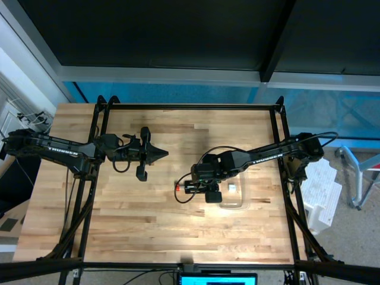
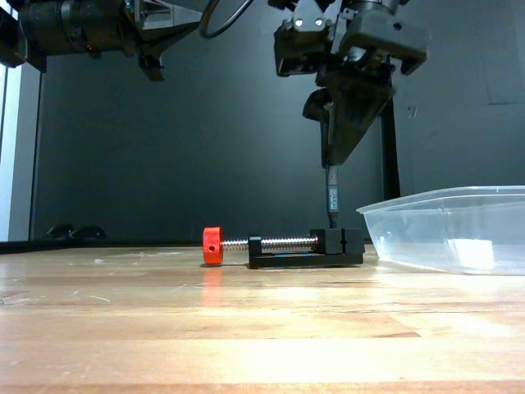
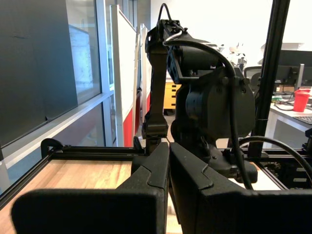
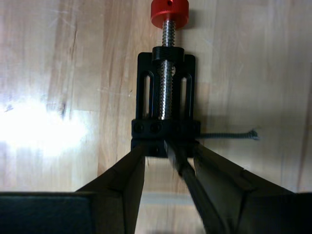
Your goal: Pick the usb-c connector and install on the hub
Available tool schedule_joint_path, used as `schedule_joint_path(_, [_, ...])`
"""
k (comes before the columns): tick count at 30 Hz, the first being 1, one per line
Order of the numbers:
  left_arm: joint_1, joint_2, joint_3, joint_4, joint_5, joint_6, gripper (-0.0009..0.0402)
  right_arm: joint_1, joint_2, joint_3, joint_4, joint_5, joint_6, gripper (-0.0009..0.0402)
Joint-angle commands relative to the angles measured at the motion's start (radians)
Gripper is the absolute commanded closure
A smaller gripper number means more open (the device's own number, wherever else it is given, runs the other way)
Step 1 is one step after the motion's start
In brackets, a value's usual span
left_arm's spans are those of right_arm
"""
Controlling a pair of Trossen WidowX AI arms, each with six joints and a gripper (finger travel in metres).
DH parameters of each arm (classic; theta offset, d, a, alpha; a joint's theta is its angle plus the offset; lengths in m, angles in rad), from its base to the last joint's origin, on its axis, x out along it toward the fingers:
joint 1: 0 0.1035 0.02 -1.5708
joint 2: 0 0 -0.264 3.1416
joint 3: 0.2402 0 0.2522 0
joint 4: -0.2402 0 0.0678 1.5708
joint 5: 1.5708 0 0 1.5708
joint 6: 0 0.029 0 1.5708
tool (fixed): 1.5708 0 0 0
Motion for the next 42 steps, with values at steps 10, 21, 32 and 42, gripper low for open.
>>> schedule_joint_path(10, [0.0,0.002,0.0,0.0,0.0,0.0,0.0393,0.0,-0.119,-0.038,-0.023,0.002,-0.003,0.0216])
schedule_joint_path(21, [0.0,0.002,0.0,0.0,0.0,0.0,0.0393,-0.015,-0.367,-0.266,0.219,0.001,-0.045,0.0218])
schedule_joint_path(32, [0.0,0.003,0.0,0.0,0.0,0.0,0.0393,-0.078,-0.697,-0.552,0.586,0.0,-0.052,0.0289])
schedule_joint_path(42, [0.0,0.003,0.0,0.0,0.0,0.0,0.0393,-0.105,-0.863,-0.739,0.887,-0.012,-0.07,0.0369])
